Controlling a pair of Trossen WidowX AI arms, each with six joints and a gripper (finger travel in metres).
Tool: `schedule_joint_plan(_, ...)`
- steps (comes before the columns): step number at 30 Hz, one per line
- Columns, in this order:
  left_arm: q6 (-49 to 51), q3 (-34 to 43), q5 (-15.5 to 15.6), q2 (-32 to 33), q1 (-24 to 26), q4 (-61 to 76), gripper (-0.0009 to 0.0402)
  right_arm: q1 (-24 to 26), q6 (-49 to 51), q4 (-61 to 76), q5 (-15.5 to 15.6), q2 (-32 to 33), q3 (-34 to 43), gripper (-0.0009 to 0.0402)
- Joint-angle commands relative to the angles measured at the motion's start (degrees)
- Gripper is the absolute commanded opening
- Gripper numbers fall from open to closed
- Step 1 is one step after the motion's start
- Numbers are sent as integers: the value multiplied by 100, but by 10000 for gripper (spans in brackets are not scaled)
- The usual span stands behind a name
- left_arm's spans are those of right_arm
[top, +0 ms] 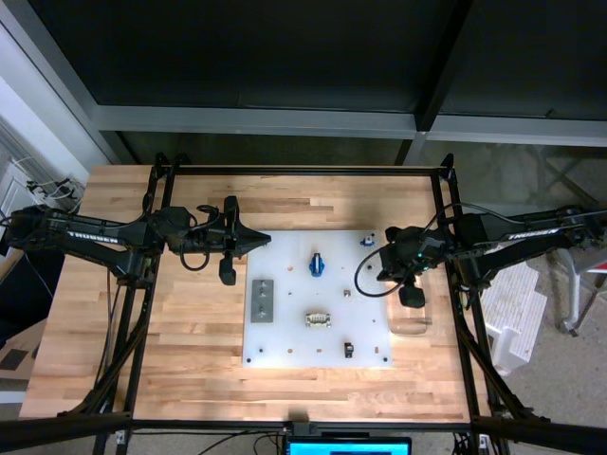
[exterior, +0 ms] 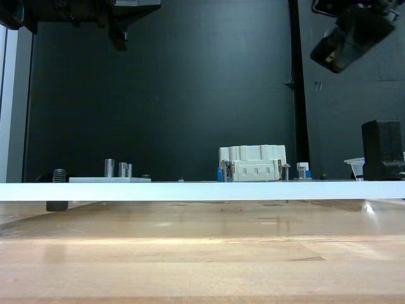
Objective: Pick the 16mm bar and install on taskboard
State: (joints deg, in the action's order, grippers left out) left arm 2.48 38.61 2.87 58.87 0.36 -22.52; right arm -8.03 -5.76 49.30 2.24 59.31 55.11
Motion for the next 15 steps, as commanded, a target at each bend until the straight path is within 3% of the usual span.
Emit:
schedule_joint_plan(1,-2,2,-2,0,0,-2,0,-146,-136,304,-223,2,0,0)
schedule_joint_plan(8,-2,2,-2,0,-2,-2,0,-525,-485,1152,-590,4,-9,0)
schedule_joint_plan(15,-2,2,-2,0,0,0,0,-896,-951,1893,-719,4,-39,0)
